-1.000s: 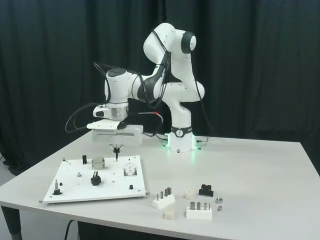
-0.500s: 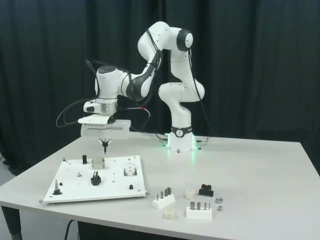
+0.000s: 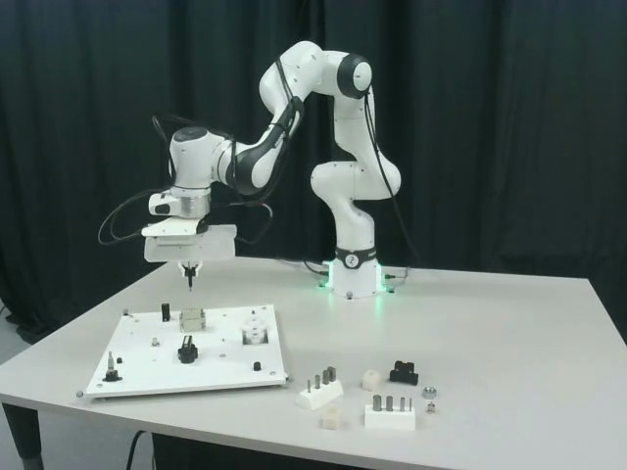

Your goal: Insert USB.

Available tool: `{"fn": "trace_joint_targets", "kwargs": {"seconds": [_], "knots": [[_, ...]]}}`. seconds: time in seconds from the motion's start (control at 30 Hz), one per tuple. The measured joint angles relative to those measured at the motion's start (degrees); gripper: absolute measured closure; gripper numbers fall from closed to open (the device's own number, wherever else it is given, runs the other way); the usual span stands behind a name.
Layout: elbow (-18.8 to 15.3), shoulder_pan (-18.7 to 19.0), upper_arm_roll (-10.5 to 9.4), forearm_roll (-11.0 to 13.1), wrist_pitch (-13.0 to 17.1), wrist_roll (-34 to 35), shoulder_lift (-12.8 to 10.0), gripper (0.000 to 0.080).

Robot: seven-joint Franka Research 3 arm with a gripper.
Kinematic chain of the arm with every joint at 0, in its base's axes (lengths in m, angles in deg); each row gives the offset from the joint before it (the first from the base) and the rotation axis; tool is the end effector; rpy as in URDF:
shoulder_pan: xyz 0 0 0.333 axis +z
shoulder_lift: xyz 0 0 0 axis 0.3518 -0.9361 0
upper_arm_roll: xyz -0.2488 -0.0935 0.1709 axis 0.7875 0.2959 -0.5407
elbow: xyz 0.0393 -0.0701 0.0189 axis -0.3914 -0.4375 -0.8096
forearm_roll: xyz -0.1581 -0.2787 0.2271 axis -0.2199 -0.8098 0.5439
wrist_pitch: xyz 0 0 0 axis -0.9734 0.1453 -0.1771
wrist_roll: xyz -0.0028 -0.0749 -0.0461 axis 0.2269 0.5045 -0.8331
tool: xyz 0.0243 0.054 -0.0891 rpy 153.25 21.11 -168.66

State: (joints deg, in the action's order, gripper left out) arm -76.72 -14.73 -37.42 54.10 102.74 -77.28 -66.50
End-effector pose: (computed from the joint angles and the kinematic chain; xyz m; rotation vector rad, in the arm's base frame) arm 0.4776 -0.2861 0.3477 2.9221 -0.4161 -0.1649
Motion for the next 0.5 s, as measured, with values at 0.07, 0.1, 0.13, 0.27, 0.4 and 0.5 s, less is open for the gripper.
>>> {"fn": "trace_joint_targets", "kwargs": {"seconds": [0.07, 0.1, 0.13, 0.27, 0.4, 0.5], "knots": [[-0.6, -0.2, 0.91, -0.1, 0.7, -2.5, 0.3, 0.0738], [-1.0, -0.2, 1.36, -0.1, 1.2, -3.7, 0.4, 0.0738], [-1.4, -0.3, 1.87, -0.1, 1.9, -5.1, 0.5, 0.0738], [-3.2, -0.3, 3.87, -0.1, 5.0, -10.2, 1.0, 0.0738], [-5.1, -0.3, 5.68, -0.1, 8.7, -14.0, 1.6, 0.0738], [-6.6, -0.3, 6.89, -0.1, 11.6, -15.6, 2.1, 0.0738]]}}
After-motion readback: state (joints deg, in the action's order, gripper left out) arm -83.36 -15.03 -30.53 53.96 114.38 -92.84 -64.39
